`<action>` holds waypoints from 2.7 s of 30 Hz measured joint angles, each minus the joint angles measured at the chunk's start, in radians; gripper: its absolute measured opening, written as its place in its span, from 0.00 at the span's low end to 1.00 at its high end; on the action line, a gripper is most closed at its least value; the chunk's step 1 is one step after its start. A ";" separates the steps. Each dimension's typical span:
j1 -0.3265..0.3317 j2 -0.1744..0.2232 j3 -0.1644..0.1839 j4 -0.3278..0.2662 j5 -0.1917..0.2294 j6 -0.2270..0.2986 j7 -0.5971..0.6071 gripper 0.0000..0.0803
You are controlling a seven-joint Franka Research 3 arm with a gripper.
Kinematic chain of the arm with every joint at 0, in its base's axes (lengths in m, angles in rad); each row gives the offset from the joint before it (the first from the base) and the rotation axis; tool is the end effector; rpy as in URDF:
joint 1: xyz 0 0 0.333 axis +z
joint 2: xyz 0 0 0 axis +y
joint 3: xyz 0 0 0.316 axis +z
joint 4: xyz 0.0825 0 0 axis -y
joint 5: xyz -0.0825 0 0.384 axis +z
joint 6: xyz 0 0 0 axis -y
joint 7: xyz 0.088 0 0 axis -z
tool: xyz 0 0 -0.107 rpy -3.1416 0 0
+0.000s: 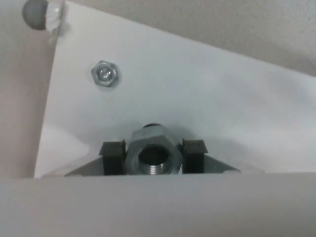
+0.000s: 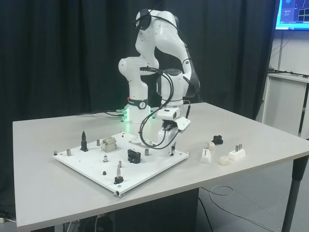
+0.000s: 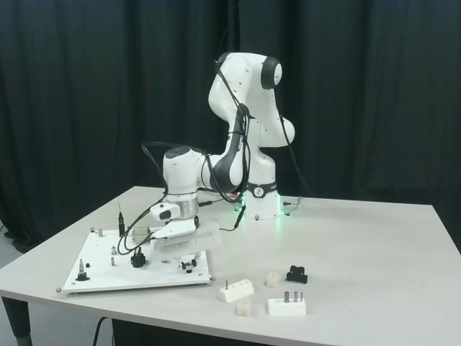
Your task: Insert bolt 4.
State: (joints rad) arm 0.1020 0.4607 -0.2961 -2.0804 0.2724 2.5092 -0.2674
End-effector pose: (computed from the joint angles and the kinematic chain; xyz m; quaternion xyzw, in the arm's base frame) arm 0.5751 -0.1139 0.2108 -0.9981 0.0592 -0.0032 0.0145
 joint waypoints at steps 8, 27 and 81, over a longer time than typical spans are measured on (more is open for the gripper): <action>0.000 0.000 0.000 0.000 0.000 0.001 0.096 0.30; 0.005 -0.006 0.000 -0.015 0.000 0.023 0.297 0.30; 0.024 -0.014 -0.002 -0.038 -0.081 0.067 0.909 0.30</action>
State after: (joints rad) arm 0.1257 0.4465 -0.2983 -2.1186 0.1915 2.5763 0.6419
